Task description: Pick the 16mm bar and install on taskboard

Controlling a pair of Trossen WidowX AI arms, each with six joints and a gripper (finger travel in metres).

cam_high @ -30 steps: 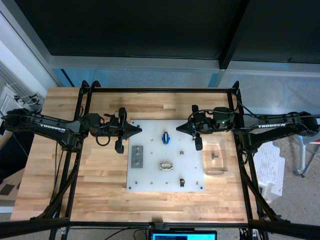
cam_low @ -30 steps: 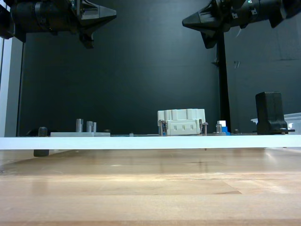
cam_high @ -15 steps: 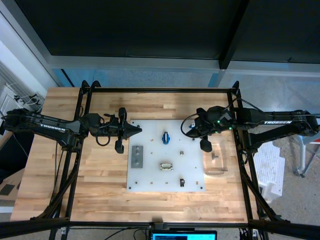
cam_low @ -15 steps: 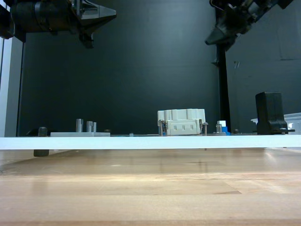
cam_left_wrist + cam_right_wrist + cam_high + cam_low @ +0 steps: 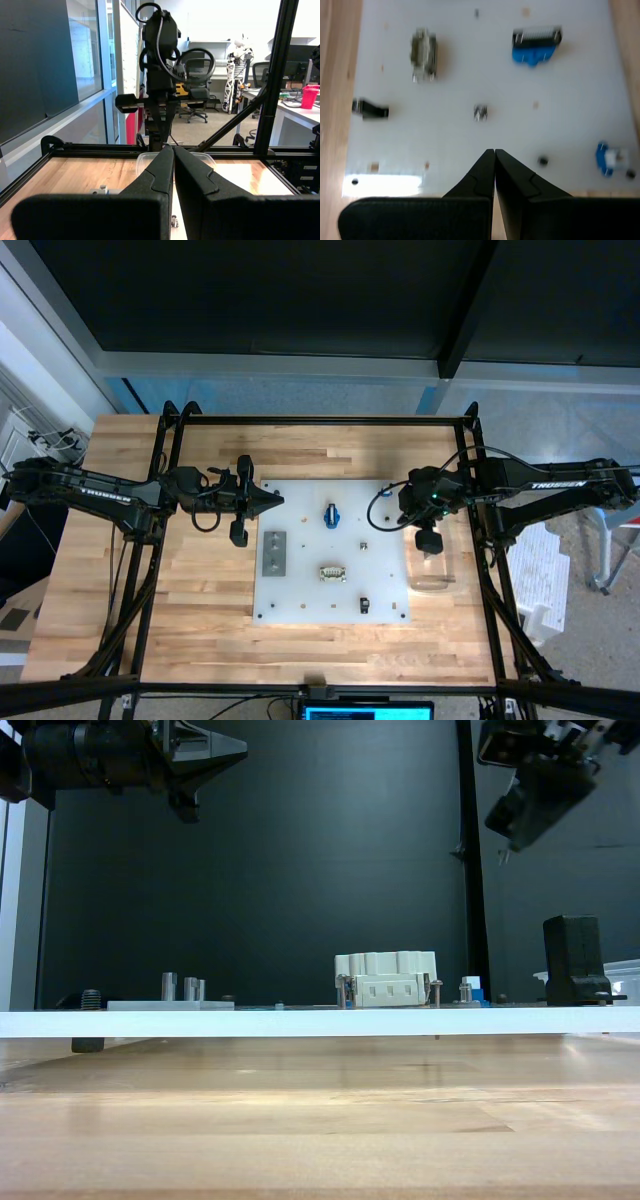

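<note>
Pressed together, left end effector (image 5: 277,498) above taskboard (image 5: 300,590) and right end effector (image 5: 429,546) above tray (image 5: 436,578): descending unspread could knock the 16mm bar.

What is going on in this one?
The right gripper, shut and empty, hangs high near the right edge of the taskboard, beside the clear tray, and points downward. The left gripper, also shut, hovers level and high near the board's left edge. Nothing is held. The 16mm bar cannot be made out in any view, so the pick has not yet begun.
</note>
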